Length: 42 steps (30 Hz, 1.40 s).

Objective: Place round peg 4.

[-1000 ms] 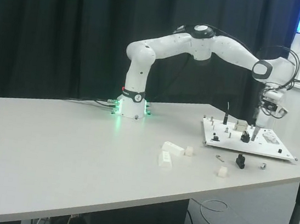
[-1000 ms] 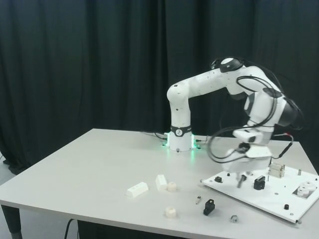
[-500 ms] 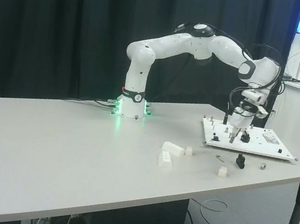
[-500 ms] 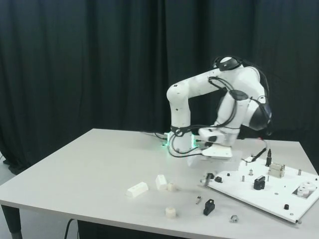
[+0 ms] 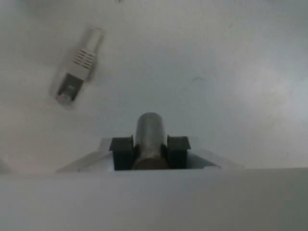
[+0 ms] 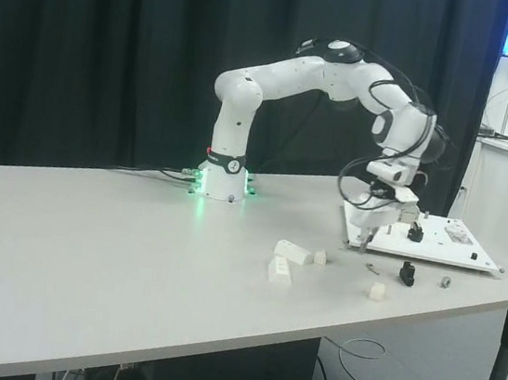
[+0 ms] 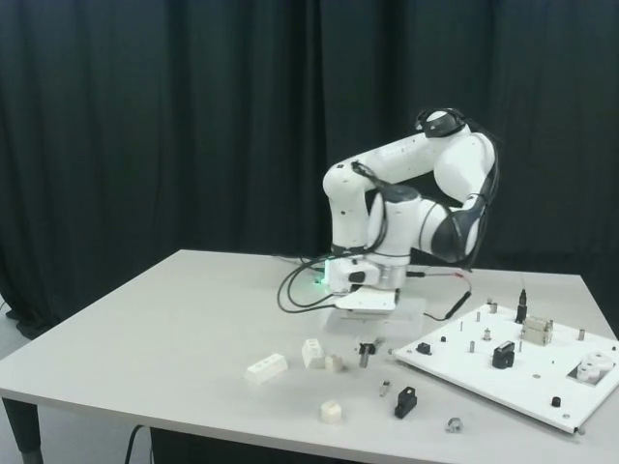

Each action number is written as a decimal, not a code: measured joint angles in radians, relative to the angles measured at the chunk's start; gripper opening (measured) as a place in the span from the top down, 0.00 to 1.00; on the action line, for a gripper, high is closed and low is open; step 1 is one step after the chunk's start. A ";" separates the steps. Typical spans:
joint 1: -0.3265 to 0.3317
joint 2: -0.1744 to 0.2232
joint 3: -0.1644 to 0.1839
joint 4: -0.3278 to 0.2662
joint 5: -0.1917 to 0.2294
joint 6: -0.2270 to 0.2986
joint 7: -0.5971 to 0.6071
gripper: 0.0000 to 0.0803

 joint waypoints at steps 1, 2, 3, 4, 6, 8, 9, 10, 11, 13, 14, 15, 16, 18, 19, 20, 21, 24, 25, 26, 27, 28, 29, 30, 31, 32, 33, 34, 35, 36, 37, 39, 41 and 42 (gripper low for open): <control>-0.001 0.000 0.000 -0.010 0.015 0.002 -0.007 0.82; -0.003 0.000 0.000 -0.019 0.030 0.003 -0.015 0.82; -0.005 0.001 0.001 -0.028 0.045 0.003 -0.023 0.82; -0.008 0.001 0.001 -0.035 0.058 0.003 -0.032 0.82; -0.013 0.001 0.003 -0.046 0.084 0.003 -0.048 0.82; -0.019 0.002 0.006 -0.055 0.104 0.002 -0.059 0.82; -0.023 0.002 0.008 -0.058 0.112 0.001 -0.063 0.82; -0.026 0.002 0.009 -0.060 0.120 -0.001 -0.066 0.82; -0.029 0.003 0.011 -0.061 0.127 -0.004 -0.068 0.82; -0.036 0.003 0.014 -0.063 0.139 -0.010 -0.071 0.82; -0.039 0.004 0.016 -0.063 0.143 -0.012 -0.071 0.82; -0.042 0.004 0.018 -0.063 0.148 -0.014 -0.071 0.82; -0.046 0.004 0.021 -0.063 0.155 -0.016 -0.072 0.82; -0.052 0.005 0.026 -0.063 0.162 -0.018 -0.072 0.82; -0.055 0.006 0.030 -0.063 0.166 -0.020 -0.072 0.82; -0.058 0.006 0.033 -0.063 0.170 -0.021 -0.074 0.82; -0.060 0.007 0.035 -0.063 0.173 -0.023 -0.076 0.82; -0.066 0.010 0.041 -0.061 0.184 -0.030 -0.093 0.82; -0.067 0.012 0.042 -0.060 0.189 -0.033 -0.100 0.82; -0.068 0.014 0.043 -0.059 0.193 -0.034 -0.107 0.82; -0.069 0.017 0.043 -0.059 0.197 -0.036 -0.112 0.82; -0.069 0.020 0.043 -0.058 0.200 -0.037 -0.116 0.82; -0.069 0.022 0.043 -0.058 0.203 -0.037 -0.117 0.82; -0.069 0.024 0.043 -0.057 0.204 -0.038 -0.117 0.82; -0.069 0.026 0.043 -0.056 0.205 -0.040 -0.117 0.82; -0.069 0.027 0.043 -0.056 0.205 -0.041 -0.117 0.82; -0.069 0.027 0.043 -0.055 0.205 -0.043 -0.117 0.82; -0.069 0.027 0.043 -0.054 0.205 -0.044 -0.117 0.82; -0.069 0.027 0.043 -0.054 0.205 -0.046 -0.117 0.82; -0.069 0.027 0.043 -0.053 0.205 -0.047 -0.117 0.82; -0.069 0.027 0.042 -0.052 0.205 -0.050 -0.117 0.61; -0.069 0.027 0.040 -0.050 0.205 -0.054 -0.117 0.61; -0.068 0.027 0.036 -0.048 0.204 -0.063 -0.117 0.61; -0.068 0.027 0.032 -0.047 0.203 -0.069 -0.117 0.61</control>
